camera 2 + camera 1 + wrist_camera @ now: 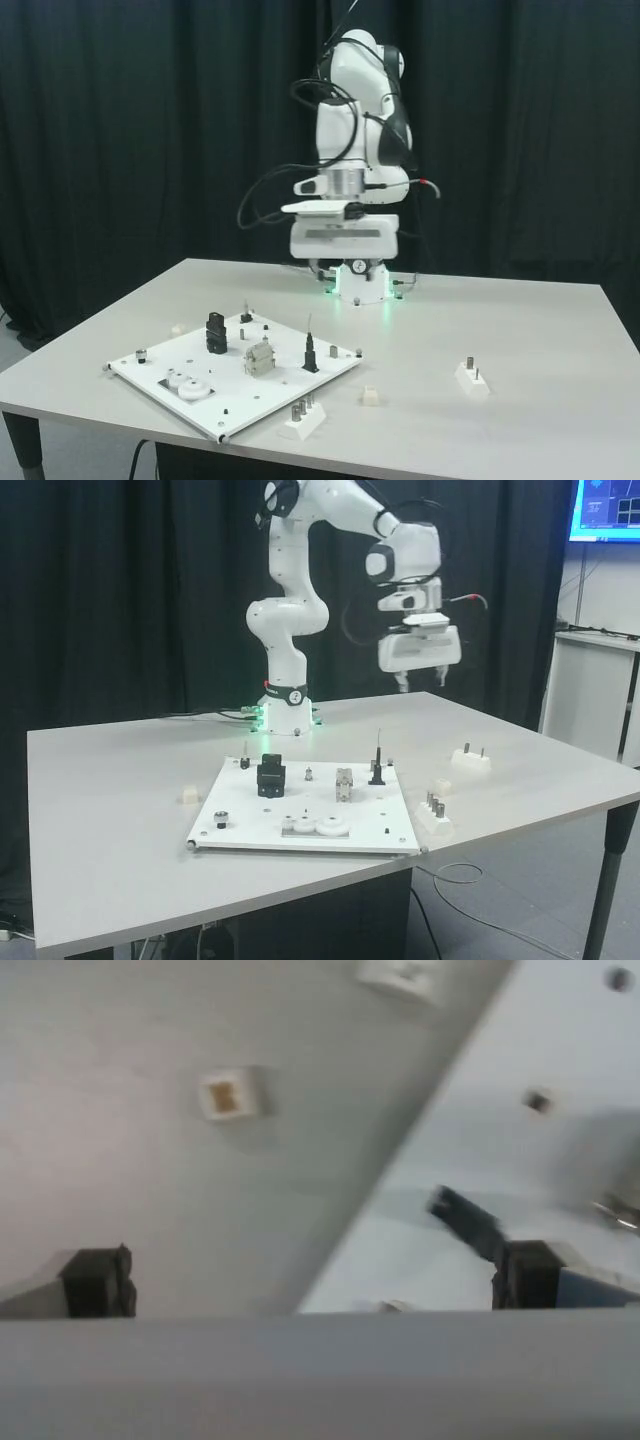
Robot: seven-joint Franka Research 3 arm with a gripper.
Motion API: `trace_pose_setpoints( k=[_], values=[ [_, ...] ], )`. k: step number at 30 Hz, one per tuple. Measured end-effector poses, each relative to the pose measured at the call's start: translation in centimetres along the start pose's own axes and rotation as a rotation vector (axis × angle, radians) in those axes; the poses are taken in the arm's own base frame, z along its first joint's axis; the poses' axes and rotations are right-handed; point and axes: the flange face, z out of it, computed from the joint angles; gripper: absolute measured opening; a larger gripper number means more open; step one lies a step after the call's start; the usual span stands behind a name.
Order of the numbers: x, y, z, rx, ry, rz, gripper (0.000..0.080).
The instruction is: Pick square peg 1.
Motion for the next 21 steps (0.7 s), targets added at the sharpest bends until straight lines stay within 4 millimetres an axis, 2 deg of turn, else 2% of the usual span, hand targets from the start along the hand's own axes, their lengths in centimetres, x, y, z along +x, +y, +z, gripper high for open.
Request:
trace_pose_setpoints(
  k=[9, 21],
  values=[
    [-2.7, -5.4, 1.4, -0.013, -0.038, -0.002, 0.0800],
    [-7.3, -10.7, 4.7, -0.064, -0.113, -0.046, 0.0800]
  ],
)
